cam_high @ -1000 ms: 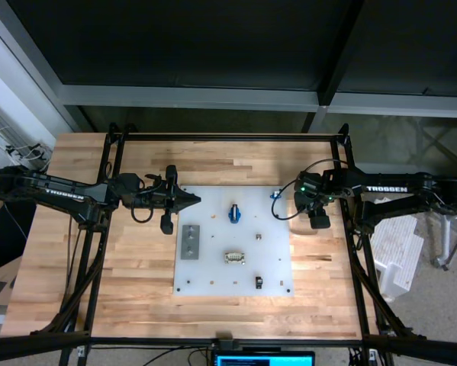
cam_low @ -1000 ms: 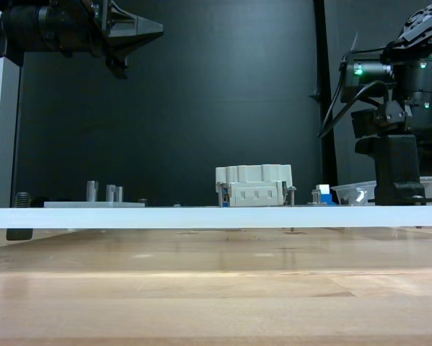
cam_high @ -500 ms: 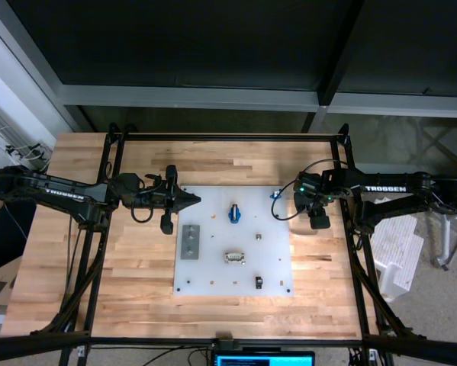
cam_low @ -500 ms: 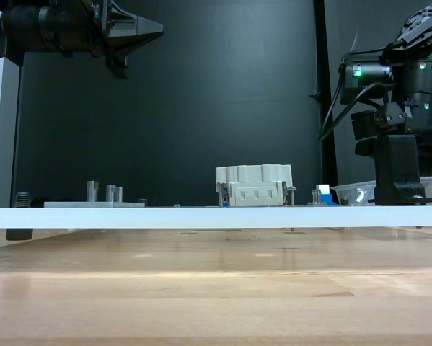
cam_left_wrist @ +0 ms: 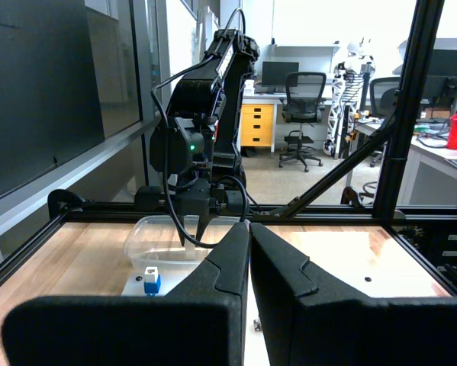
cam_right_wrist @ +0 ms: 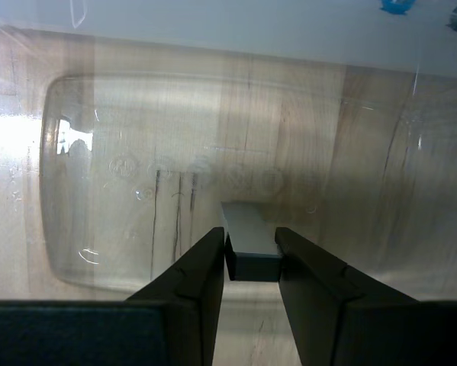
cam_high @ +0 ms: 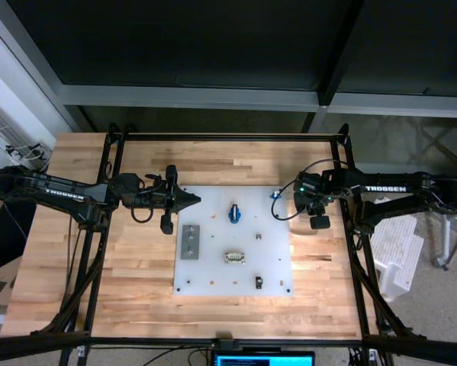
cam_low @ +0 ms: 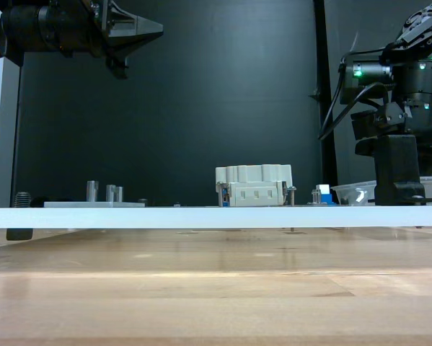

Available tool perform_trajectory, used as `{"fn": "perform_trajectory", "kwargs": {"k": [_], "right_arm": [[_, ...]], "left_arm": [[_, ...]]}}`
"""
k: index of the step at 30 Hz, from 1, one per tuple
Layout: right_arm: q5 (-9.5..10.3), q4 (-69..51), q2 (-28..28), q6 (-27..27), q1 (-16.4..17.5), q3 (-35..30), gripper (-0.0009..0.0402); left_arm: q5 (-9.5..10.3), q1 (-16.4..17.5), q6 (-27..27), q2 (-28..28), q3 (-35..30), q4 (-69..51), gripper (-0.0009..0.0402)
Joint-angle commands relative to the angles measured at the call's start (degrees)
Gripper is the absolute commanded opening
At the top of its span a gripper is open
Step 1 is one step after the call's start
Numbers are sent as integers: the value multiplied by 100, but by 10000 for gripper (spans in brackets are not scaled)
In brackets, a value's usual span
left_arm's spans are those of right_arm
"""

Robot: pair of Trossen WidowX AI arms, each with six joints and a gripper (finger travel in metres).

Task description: Pick the 16mm bar and install on taskboard

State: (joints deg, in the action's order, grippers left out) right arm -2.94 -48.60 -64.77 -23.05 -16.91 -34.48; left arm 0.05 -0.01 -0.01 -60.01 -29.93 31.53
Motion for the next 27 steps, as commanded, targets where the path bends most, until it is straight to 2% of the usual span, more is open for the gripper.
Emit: {"fn": "perform_trajectory", "kwargs": {"k": [1, 13, 20, 24, 27], "right_arm": [[-4, -11, 0, 4, 2, -4, 69], [-7, -55, 9, 4, 2, -50, 11], [-2, -667, 17, 33, 9, -535, 2], [-4, -1237, 11, 356, 46, -994, 2], [-2, -1580, -7, 802, 129, -1318, 2]], "left_arm": [[-2, 0, 0, 0, -2, 0, 0], [-2, 0, 0, 0, -2, 0, 0], [-2, 0, 0, 0, -2, 0, 0], [-2, 0, 0, 0, -2, 0, 0], [-2, 0, 0, 0, -2, 0, 0]]}}
